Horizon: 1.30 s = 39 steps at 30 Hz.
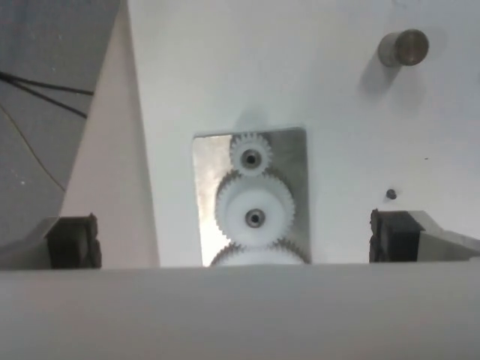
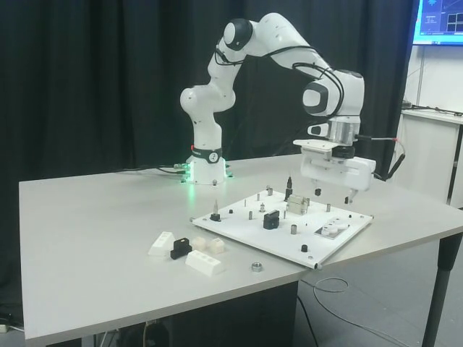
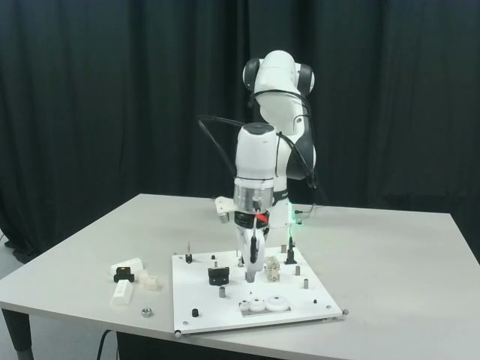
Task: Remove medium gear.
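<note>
We observe the gripper (image 1: 232, 240) hovering above the white board (image 2: 239, 230) on the grey table (image 2: 94, 217), its two black fingertips (image 1: 75, 241) spread wide and holding nothing. In the wrist view, three white gears stand in a meshed row on a grey metal plate (image 1: 206, 161) set into the board. The medium gear (image 1: 255, 214) occupies the middle of the row, seated on its pin, touching the small gear (image 1: 251, 154) on one side and the large gear (image 1: 259, 257), partly hidden, on the other. A grey cylindrical peg (image 1: 403, 46) stands well apart from the plate. In the first room view, the gears lie near the board's front corner, below the gripper. Loose white blocks (image 2: 184, 249) rest on the table beside the board.
</note>
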{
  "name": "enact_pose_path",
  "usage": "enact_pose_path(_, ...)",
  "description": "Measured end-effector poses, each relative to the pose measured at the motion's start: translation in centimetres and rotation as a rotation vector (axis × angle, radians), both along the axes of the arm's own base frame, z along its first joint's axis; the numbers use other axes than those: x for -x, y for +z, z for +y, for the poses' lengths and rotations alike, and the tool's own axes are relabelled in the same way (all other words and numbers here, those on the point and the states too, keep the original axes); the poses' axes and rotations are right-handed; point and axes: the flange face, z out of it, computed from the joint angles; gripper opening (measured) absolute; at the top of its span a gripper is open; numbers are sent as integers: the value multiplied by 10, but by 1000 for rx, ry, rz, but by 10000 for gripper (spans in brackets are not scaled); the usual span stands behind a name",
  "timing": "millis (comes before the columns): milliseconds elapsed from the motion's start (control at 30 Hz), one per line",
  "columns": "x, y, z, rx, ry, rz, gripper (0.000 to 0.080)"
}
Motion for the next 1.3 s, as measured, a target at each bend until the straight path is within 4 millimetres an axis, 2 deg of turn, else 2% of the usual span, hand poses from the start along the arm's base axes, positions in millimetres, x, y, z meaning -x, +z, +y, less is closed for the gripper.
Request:
enact_pose_path(300,6,-14,0,-1,24,22,800)
enact_pose_path(867,14,-33,17,-22,61,11,800)
enact_pose_path(1300,21,-47,14,-37,77,-12,800)
